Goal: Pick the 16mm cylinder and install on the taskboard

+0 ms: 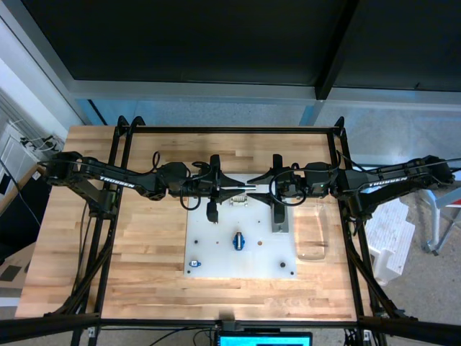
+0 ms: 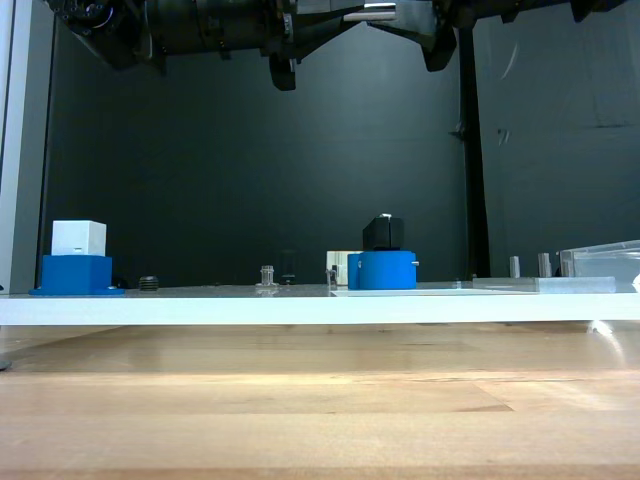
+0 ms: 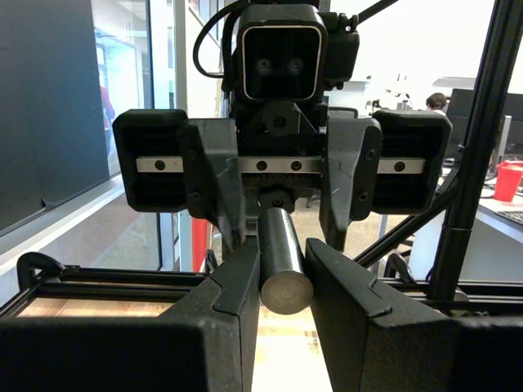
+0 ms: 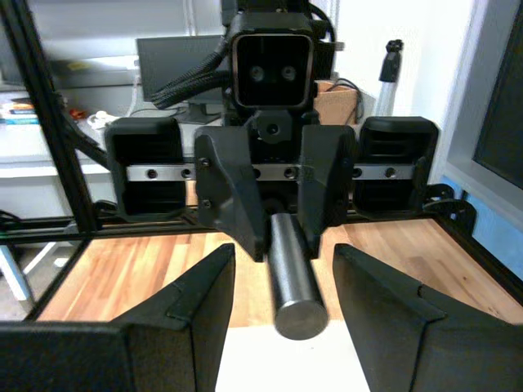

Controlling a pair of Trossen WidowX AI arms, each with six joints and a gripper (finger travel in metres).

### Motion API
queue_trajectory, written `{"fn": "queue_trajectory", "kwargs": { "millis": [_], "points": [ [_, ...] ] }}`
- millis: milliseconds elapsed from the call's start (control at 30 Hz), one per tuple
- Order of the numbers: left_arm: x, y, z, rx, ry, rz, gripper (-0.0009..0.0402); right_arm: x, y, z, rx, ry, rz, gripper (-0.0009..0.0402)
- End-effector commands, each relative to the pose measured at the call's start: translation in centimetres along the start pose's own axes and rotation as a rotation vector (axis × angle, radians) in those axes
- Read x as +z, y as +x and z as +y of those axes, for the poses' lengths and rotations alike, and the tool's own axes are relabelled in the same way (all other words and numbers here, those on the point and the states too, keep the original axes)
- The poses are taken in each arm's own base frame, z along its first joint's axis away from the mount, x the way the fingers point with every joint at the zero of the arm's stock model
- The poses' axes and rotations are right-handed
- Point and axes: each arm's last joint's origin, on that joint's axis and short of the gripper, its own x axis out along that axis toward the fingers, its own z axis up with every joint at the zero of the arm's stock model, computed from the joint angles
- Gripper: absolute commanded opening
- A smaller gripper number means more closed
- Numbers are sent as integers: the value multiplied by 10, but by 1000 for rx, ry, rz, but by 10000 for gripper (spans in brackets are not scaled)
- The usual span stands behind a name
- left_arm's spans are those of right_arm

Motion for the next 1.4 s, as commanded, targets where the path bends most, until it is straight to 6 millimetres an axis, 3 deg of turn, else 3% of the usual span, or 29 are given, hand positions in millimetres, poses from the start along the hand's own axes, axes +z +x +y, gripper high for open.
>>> {"fn": "queue_trajectory", "kwargs": {
  "millis": [33,433,1033,1200,1400],
  "points": [
    [0,0,0,0,1,-2,10,0,0,0,1,0,2,151],
    [1,0,0,-1,1,-8,10,0,0,0,-1,-8,2,113],
    [1,0,0,-3,-2,-8,13,0,0,0,8,-26,2,9],
    [1,0,-1,-4,-2,-7,37,0,0,0,8,-30,2,-1],
    [1,0,-1,-14,-6,-6,107,0,-1,0,7,-32,3,0]
  ]
}}
